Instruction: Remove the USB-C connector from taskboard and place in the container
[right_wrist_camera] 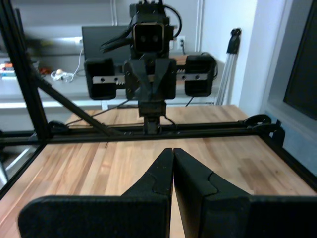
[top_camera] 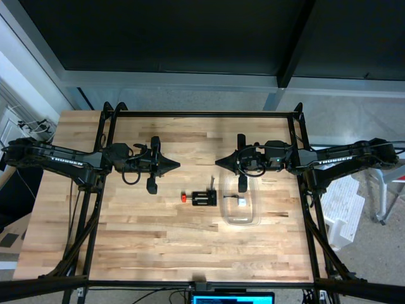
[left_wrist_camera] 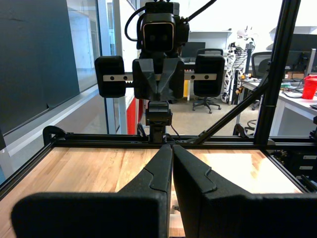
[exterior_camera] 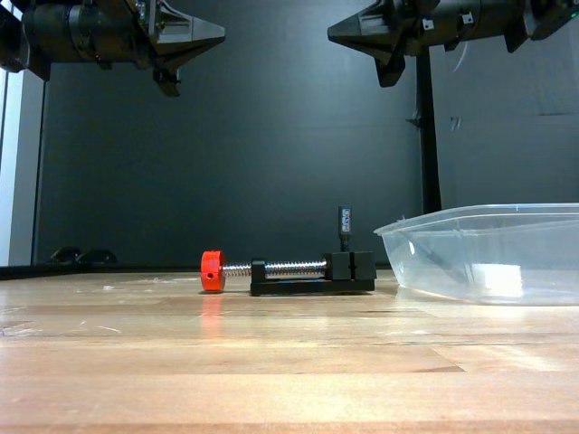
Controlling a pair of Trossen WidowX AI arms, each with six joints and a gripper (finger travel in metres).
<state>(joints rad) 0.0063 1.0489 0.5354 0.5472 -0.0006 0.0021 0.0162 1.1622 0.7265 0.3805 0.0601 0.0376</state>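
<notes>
The USB-C connector (top_camera: 230,197) looks to be lying inside the container (top_camera: 241,223), at its far left corner, just beside a small white cube (top_camera: 242,203). It is out of the taskboard (top_camera: 205,198), where only a thin grey stick (top_camera: 212,183) stands upright. I'd judge the job nearly closed, so hold both arms high and level. The left end effector (top_camera: 177,165) and right end effector (top_camera: 217,163) hang well above the worktop (top_camera: 158,240), fingers pressed together, tips facing — no dipping toward the tub.
</notes>
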